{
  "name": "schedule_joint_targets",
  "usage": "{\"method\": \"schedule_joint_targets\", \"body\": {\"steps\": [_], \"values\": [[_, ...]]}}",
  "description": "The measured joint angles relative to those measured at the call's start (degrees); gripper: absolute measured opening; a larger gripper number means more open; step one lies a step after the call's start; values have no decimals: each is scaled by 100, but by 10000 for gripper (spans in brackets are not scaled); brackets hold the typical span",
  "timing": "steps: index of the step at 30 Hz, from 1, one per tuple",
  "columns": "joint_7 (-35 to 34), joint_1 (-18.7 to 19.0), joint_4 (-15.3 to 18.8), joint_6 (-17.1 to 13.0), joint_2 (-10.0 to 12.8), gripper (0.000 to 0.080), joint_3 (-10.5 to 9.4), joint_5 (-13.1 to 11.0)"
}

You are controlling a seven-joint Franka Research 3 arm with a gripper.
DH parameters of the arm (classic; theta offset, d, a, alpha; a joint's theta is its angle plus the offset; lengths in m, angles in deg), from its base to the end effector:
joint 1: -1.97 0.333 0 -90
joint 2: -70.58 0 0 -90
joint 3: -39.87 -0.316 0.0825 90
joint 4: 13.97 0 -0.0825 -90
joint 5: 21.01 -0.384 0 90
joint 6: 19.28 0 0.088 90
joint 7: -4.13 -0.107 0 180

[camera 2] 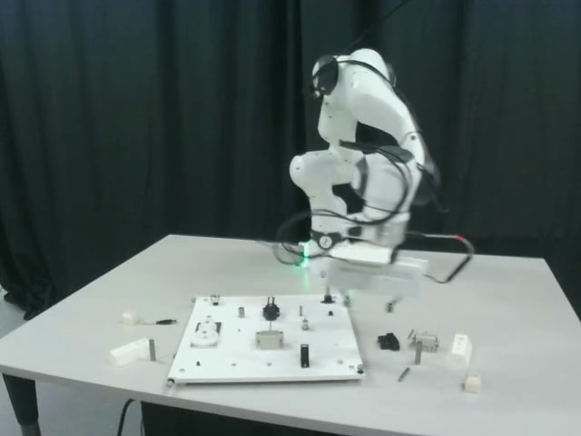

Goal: Remove large gear.

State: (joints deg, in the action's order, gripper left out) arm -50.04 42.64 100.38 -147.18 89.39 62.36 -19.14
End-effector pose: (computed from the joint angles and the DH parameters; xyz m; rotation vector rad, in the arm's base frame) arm 0.5635 0.1919 0.3027 2.8506 -0.8700 0.0494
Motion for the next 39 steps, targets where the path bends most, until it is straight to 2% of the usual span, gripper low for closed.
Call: {"method": "schedule_joint_targets", "body": {"steps": [3, 6, 13, 19, 24, 29, 39], "values": [[299, -177, -74, 156, -56, 800, 220, 213], [716, -471, -139, 243, -113, 800, 315, 292], [1705, -1364, -285, 303, -225, 800, 288, 304], [2392, -1979, -405, 332, -237, 800, 254, 272], [2915, -2361, -414, 329, -226, 800, 245, 178], [3417, -2659, -412, 320, -152, 800, 239, -40], [4088, -3038, -375, 178, 154, 800, 238, -422]]}}
